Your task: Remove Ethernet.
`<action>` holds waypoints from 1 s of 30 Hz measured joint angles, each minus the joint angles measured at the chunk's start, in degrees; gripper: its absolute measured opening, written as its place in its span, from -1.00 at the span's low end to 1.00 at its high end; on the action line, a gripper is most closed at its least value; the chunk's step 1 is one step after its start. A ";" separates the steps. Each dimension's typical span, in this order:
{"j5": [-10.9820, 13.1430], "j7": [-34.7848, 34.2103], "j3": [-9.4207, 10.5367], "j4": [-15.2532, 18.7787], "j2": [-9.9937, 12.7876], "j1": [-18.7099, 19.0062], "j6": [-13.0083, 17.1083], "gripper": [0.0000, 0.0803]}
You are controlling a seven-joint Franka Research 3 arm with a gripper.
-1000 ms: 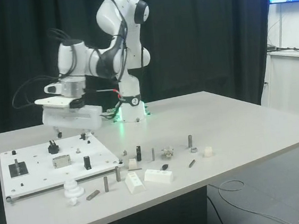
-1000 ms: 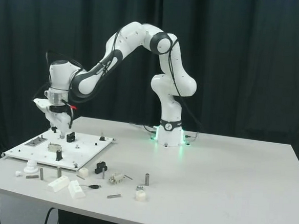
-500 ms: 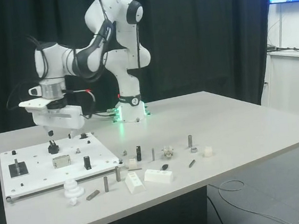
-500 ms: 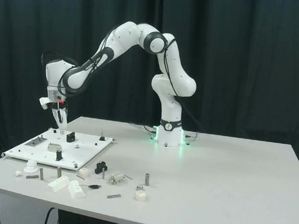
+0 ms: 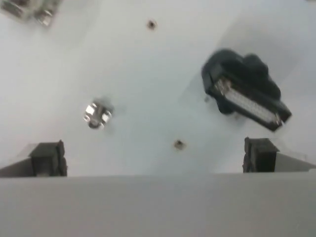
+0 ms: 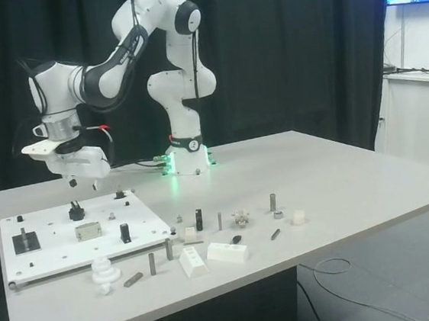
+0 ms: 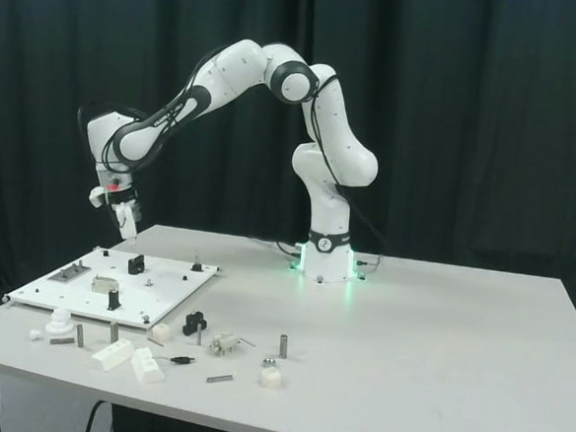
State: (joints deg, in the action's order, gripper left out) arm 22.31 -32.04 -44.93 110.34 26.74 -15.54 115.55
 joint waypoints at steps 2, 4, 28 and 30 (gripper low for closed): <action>0.13 -0.17 -0.48 0.33 -0.01 0.00 -0.72 0.99; 0.31 -0.58 -0.96 0.76 -0.04 0.00 -1.45 0.99; 2.67 -11.80 -4.51 4.01 -0.21 -1.07 -13.84 0.99; 2.92 -14.03 -4.52 4.31 -0.21 -1.21 -14.20 0.99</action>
State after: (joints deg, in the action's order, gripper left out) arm 25.24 -46.07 -49.44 114.65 26.53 -16.75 101.36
